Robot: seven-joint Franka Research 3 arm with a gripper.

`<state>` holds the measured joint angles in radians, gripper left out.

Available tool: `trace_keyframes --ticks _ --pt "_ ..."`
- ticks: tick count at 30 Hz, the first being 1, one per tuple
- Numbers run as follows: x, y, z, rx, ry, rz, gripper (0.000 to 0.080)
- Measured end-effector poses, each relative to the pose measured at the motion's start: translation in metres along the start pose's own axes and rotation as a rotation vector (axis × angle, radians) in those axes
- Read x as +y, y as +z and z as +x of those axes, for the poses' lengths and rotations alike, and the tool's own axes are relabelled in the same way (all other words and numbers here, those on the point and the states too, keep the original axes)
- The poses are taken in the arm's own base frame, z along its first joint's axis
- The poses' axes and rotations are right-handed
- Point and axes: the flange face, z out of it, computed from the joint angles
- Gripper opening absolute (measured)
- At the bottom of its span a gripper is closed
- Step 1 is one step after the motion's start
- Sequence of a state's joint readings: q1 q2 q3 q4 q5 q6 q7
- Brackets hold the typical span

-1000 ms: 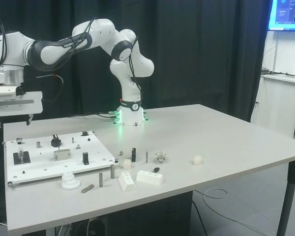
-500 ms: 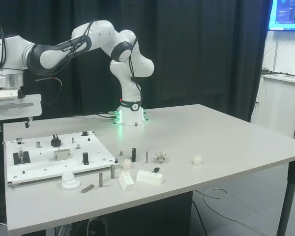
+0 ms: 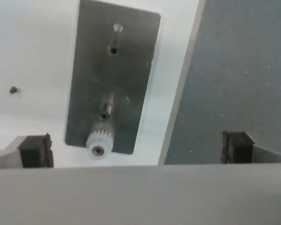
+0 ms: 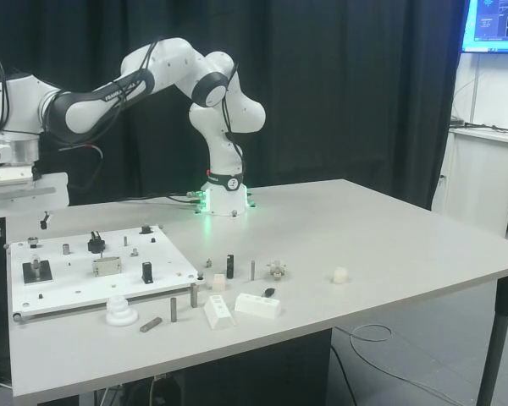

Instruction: Remove small gear.

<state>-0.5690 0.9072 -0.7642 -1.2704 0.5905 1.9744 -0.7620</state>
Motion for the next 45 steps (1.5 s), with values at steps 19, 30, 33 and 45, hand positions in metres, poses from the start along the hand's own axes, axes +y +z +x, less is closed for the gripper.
trace_keyframes --ticks 19,30,33,45 --pt "0.009 0.037 -0.023 -0.012 -0.046 0.013 0.0803" --pt "0.008 0.055 -0.032 0.012 -0.076 0.018 0.0803" --pt "0.008 0.058 -0.034 0.018 -0.082 0.019 0.0803" --pt "0.004 0.065 -0.041 0.020 -0.098 0.024 0.0803"
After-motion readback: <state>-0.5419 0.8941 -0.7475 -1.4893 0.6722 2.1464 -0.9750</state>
